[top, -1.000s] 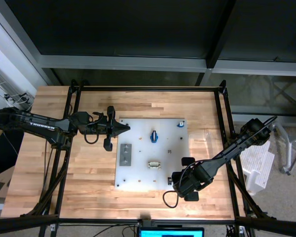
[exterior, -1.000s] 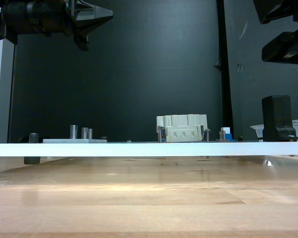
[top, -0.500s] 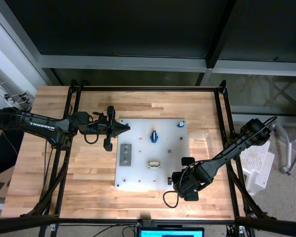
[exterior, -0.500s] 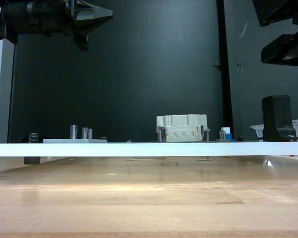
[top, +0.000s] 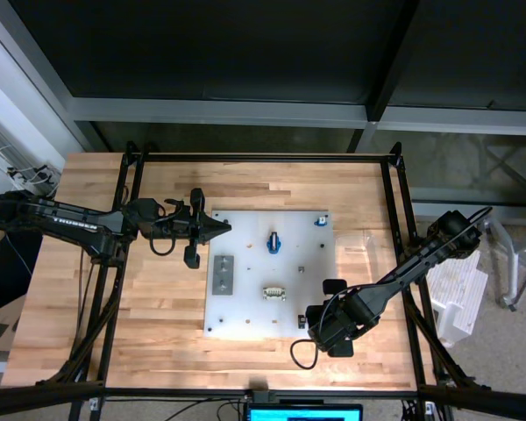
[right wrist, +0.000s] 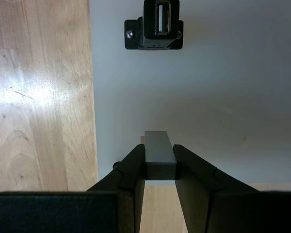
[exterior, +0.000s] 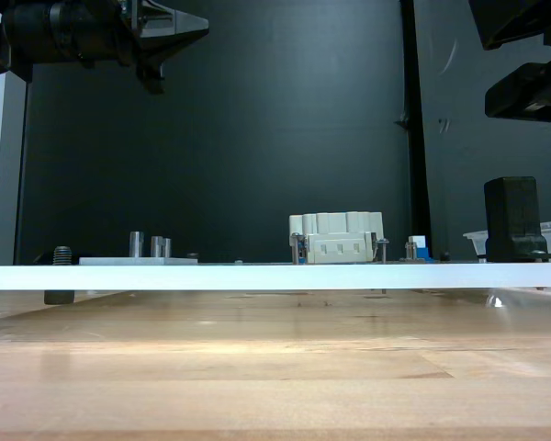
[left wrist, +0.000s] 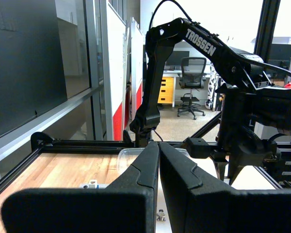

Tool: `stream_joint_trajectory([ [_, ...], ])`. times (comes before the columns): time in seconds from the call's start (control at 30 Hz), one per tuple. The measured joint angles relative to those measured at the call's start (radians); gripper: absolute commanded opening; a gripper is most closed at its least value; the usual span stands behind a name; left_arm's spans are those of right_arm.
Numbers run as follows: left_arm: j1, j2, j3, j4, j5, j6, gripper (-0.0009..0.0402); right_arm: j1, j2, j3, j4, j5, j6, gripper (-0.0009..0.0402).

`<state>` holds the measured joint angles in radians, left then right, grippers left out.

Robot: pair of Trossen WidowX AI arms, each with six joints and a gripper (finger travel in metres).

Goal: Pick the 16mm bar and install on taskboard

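Observation:
A short grey bar [right wrist: 159, 154] is clamped between the fingers of my right gripper [right wrist: 159, 162], held above the white taskboard [right wrist: 208, 87] close to its edge. In the high view the right gripper [top: 317, 321] hovers over the board's near right corner [top: 309, 329]. My left gripper [top: 219, 227] hangs above the board's far left edge, pointing right; its fingers [left wrist: 155, 165] are pressed together with nothing between them. In the low view the left gripper [exterior: 188, 26] is high at the left and the right gripper [exterior: 533, 64] high at the right.
On the board stand a grey block with pegs [top: 223, 274], a beige connector [top: 274, 293], a blue part [top: 273, 242], a black USB socket [right wrist: 155, 26] and a black block [exterior: 512, 219]. A clear tray [top: 364, 250] lies on the wood to the right of the board.

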<state>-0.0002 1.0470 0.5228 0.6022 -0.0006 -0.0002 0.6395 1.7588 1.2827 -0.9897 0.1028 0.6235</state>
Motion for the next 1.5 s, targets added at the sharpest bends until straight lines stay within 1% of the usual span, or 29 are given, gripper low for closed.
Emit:
stream_joint_trajectory([
  [0.8, 0.000, 0.000, 0.000, 0.000, 0.000, 0.000, 0.0000, 0.005, 0.000, 0.000, -0.003, -0.002, 0.027, 0.0002],
  [0.93, 0.000, 0.000, 0.000, 0.000, 0.000, 0.000, 0.0000, 0.006, 0.000, 0.000, -0.008, -0.018, 0.039, 0.0002],
  [1.5, 0.000, 0.000, 0.000, 0.000, 0.000, 0.000, 0.0000, 0.009, 0.000, 0.000, -0.012, -0.017, 0.039, 0.0002],
])
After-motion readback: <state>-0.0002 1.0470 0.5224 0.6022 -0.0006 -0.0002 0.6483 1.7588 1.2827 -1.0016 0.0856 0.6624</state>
